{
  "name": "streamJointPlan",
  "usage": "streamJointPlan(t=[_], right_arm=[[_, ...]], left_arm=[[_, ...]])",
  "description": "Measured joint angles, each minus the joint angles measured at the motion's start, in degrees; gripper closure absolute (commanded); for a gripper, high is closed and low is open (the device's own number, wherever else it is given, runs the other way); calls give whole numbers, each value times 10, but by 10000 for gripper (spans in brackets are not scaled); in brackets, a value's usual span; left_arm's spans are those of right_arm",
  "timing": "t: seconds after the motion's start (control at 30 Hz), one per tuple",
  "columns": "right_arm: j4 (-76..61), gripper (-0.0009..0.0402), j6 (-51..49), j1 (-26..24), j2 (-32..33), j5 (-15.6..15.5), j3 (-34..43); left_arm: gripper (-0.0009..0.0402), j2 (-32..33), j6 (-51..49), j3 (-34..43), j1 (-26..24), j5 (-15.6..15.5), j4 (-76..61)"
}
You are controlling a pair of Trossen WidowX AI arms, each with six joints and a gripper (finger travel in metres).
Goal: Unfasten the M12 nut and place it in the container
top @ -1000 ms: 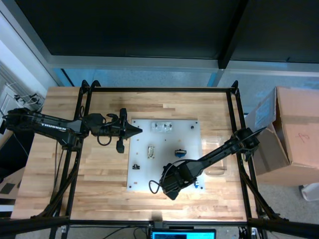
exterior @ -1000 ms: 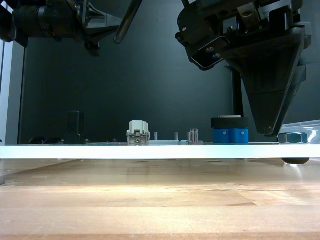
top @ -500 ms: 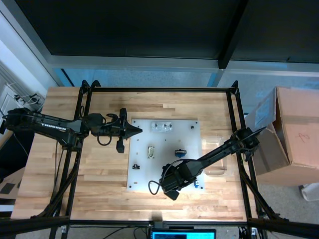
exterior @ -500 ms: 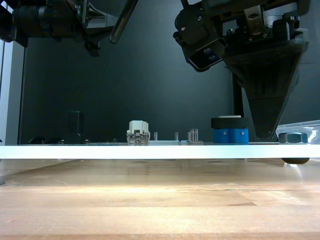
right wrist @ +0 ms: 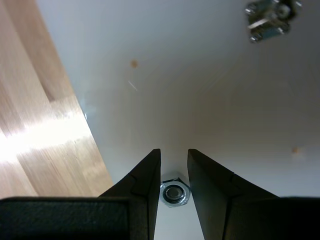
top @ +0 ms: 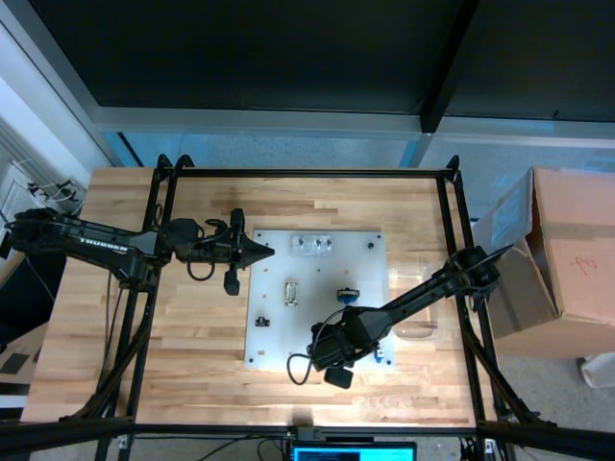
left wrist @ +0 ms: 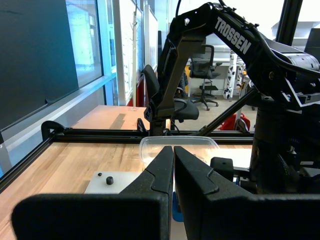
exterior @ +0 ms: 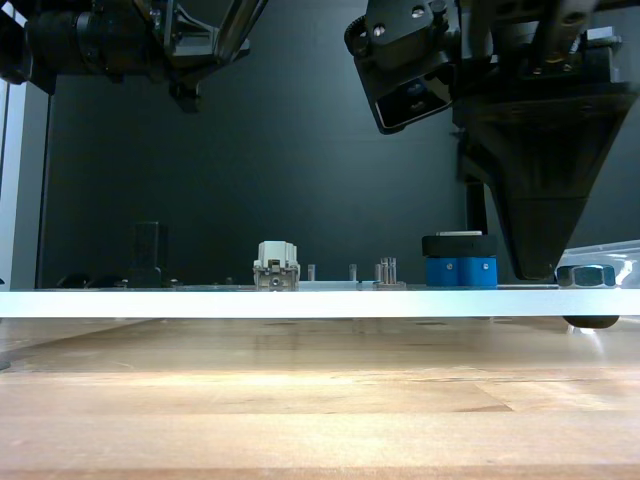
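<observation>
Right hand (right wrist: 174,152) low over the white board's (top: 317,322) near right edge; left hand (top: 264,252) raised beside its far left corner.
M12 nut (exterior: 585,273) sits on its stud (right wrist: 174,192), right at the right hand's tip; whether that hand grips it cannot be told. Left hand is closed and holds nothing. Clear container (top: 419,305) lies on the surface (top: 192,317) beside the board.

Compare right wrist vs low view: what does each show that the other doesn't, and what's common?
Right wrist only: the nut end-on, with the dark stud filling its bore, so it sits on its stud. Low only: the left gripper high over the board's left side, a white connector, a blue block, and the clear container behind the nut. Both: the nut, the white board, and the right gripper down at the nut.
</observation>
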Motion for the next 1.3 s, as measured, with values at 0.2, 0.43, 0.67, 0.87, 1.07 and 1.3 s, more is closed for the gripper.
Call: streamJointPlan(t=[0.2,0.43,0.67,0.87,1.07,1.3], right_arm=[[-1,320,-83,0,0,0,0],[-1,320,-197,0,0,0,0],[-1,320,-326,0,0,0,0],[0,320,-363,0,0,0,0],[0,320,-369,0,0,0,0],[3,320,-334,0,-1,0,0]], left_arm=[[393,0,0,0,0,0,0],[393,0,0,0,0,0,0],[393,0,0,0,0,0,0],[393,0,0,0,0,0,0],[393,0,0,0,0,0,0],[393,0,0,0,0,0,0]])
